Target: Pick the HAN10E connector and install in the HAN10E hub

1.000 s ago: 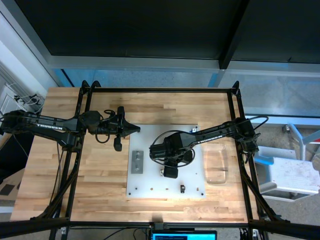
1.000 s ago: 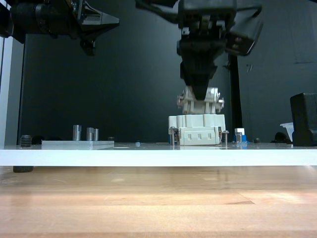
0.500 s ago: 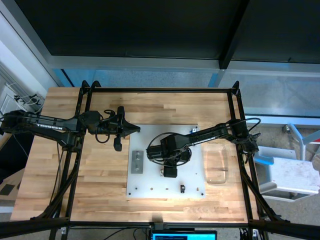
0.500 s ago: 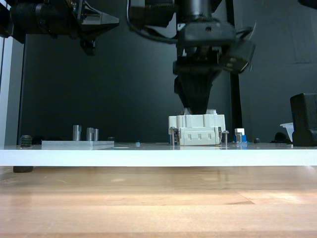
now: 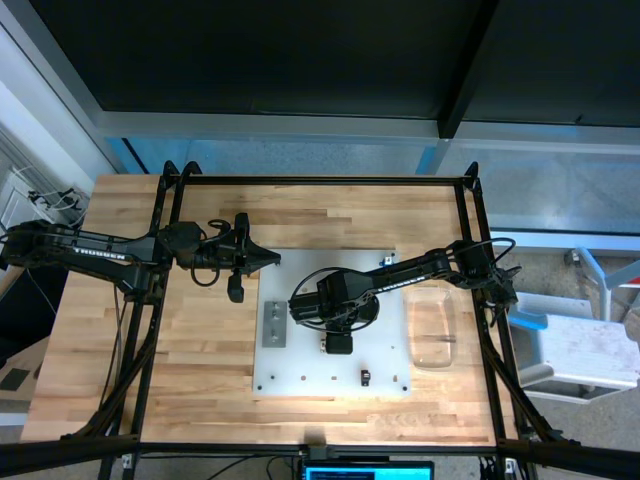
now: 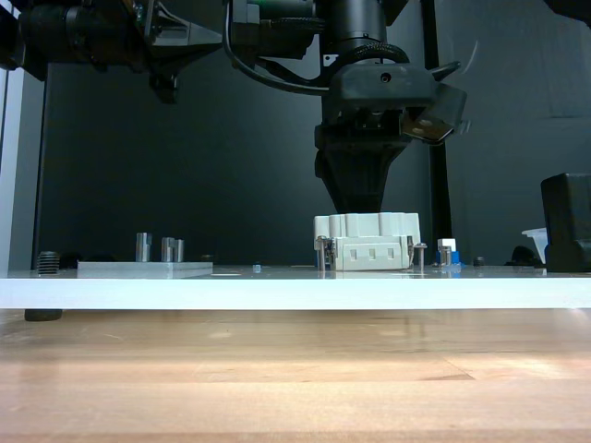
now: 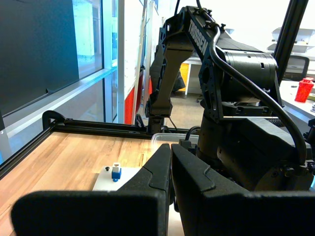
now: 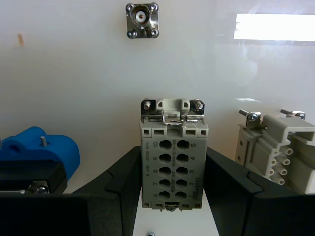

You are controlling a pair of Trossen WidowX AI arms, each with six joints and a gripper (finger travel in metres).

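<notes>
Right gripper (image 8: 172,153) is clamping the HAN10E connector (image 8: 172,169) low over the white plate (image 8: 74,73). The HAN10E hub (image 8: 275,147) is showing just beside it, partly cut off, so seating cannot be told. Left gripper (image 5: 274,258) is hovering left of the plate, closed and empty.

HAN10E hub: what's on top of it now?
Right gripper, shut on the connector, reaches down onto the top of the hub. In the low view the connector is out of sight, so the mating faces can't be checked. Left gripper, shut, hangs off to the left.

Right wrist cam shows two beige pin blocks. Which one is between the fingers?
The HAN10E connector with dark numbered holes, clamped by the right gripper; the pale-pinned block stands beside, outside the fingers. Left gripper hovers shut over the table, left side.
</notes>
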